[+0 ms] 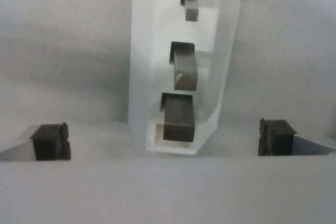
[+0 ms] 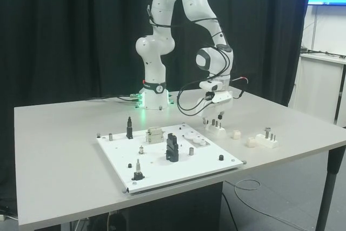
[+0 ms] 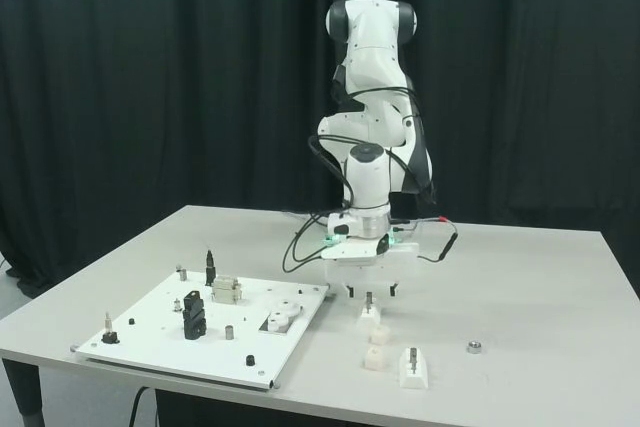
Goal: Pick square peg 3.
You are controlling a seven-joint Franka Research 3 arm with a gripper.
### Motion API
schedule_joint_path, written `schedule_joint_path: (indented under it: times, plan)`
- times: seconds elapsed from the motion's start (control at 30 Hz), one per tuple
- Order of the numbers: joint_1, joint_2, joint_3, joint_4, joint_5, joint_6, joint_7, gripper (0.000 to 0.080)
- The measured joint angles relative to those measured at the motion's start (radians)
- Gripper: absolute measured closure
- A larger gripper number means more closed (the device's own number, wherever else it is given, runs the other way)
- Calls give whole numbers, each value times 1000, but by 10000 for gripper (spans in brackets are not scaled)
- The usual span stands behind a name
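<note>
Peg 3 (image 1: 178, 118) is the largest of three square pegs standing in a row in a white holder (image 1: 142, 77), seated in the end socket nearest the pincer. Mid peg (image 1: 184, 65) sits next along, small peg (image 1: 189, 5) at the far end. All three are upright in their sockets, not touched.

Pincer (image 1: 163, 142) hangs above the holder, released: one fingertip (image 1: 51, 141) and the other (image 1: 276, 137) are spread wide, well clear on either side of the holder, nothing between them. In the wrist view peg 3 lies roughly midway between the fingertips.

Holder (image 2: 217, 125) sits on the grey counter (image 2: 59, 133), just off the white board (image 2: 178, 160) at about its 2 o'clock in the first room view. Small white blocks (image 2: 236, 134) lie near it, and a second white holder (image 2: 263, 140) with pins is further along toward the counter edge.

Board carries several black and grey fixtures. Arm (image 3: 372, 107) is based behind the board, green light at its foot, reaching forward and down over the holder.
</note>
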Motion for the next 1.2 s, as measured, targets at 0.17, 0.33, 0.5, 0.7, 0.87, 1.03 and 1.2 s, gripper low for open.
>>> schedule_joint_path:
  times: [0.17,0.33,0.5,0.7,0.87,1.03,1.2]
  plan:
    - [0,5,2,0,0,7,0,3]
    - [0,11,5,0,1,18,0,3]
    - [0,15,6,-1,5,29,0,3]
    - [0,21,7,-2,10,37,0,120]
    - [-2,22,7,-2,10,37,0,294]
    - [-3,23,7,-2,10,38,0,294]
    - [-4,23,7,-2,10,38,0,668]
